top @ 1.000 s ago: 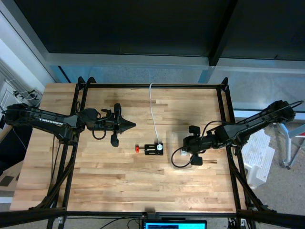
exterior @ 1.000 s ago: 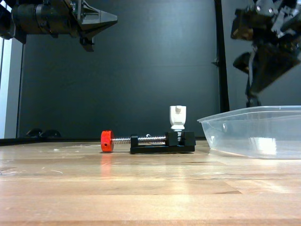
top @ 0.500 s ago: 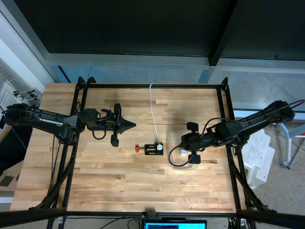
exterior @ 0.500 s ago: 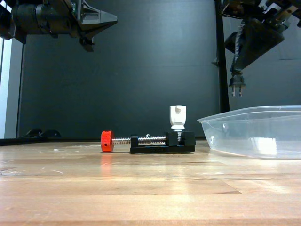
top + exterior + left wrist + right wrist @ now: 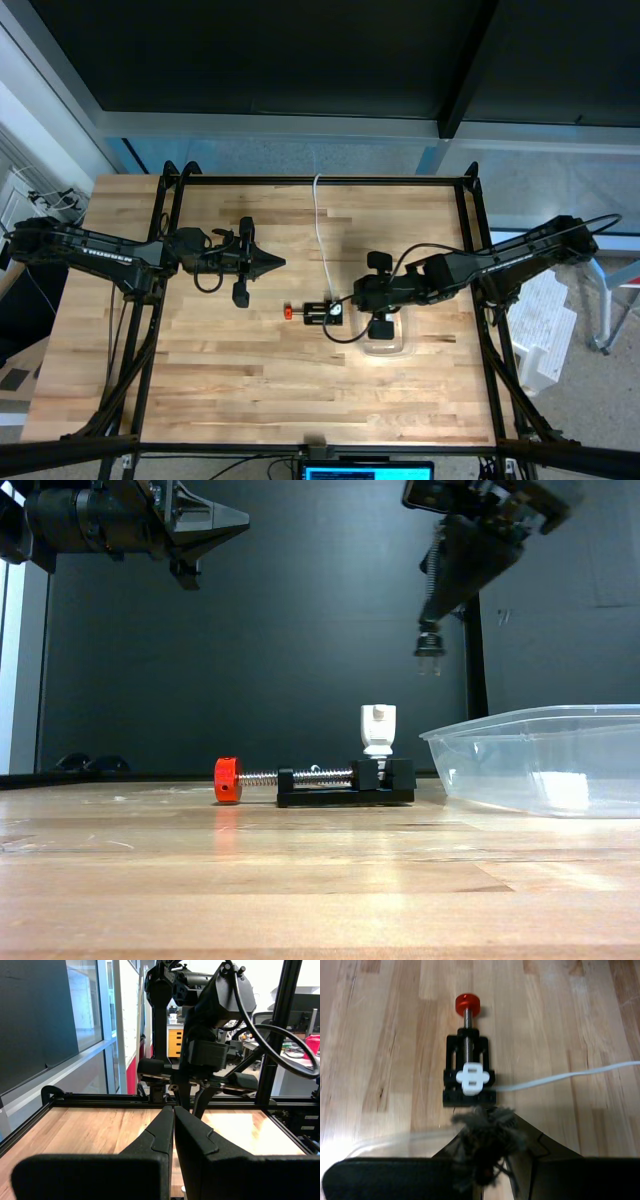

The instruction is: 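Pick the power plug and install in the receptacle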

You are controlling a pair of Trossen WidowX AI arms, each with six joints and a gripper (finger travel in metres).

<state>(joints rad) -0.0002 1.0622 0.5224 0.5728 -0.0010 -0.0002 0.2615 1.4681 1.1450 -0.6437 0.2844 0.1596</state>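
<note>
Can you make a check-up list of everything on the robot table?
Surface: wooden table.
Job's things: power plug in the air, prongs down, higher than the receptacle, which stands in a black vise with a red knob.
Clutter: clear plastic tray beside the vise.
Grippers: right gripper, jaws shut on the plug; left gripper parked over its own side, jaws shut.
Cables: white cable runs from the receptacle to the far edge.
Surroundings: black frame around the table.

Power plug (image 5: 428,652) now nearer receptacle (image 5: 377,727)
</note>
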